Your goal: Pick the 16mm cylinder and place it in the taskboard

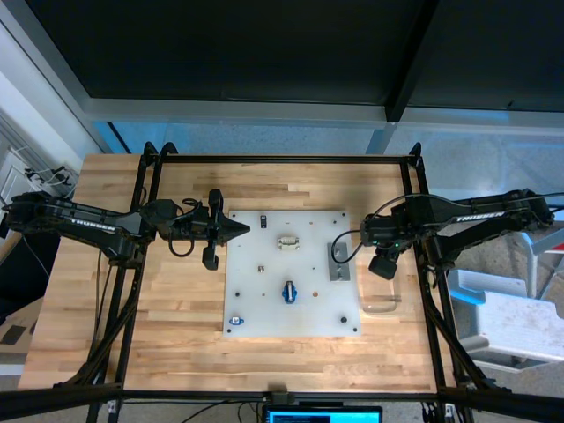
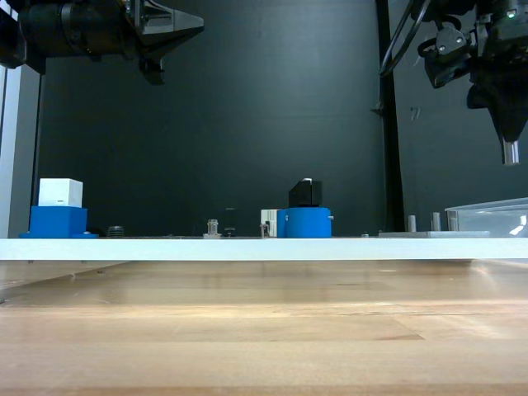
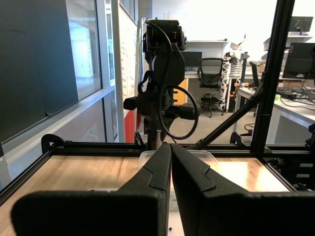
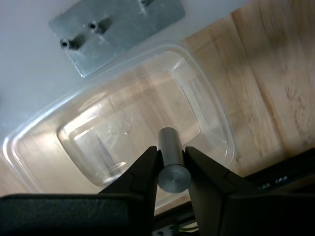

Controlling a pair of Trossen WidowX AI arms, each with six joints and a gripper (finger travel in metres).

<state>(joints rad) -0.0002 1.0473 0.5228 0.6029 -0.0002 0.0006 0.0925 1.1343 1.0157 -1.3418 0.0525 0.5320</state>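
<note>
A black backdrop (image 2: 272, 107) rises behind the wooden table (image 1: 291, 361), a bright office with desks (image 3: 290, 105) and chair (image 3: 212, 69) beyond.

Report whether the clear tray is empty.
Empty: right gripper holds the 16mm cylinder above the clear tray; left gripper, shut, hovers by the taskboard.

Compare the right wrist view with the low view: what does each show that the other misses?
Right wrist only: the 16mm cylinder lined up over the clear tray's hollow. Low only: the left end effector, shut, raised high at the left; the blue connector. Both: the right end effector shut on the cylinder, above the tray beside the taskboard.
</note>
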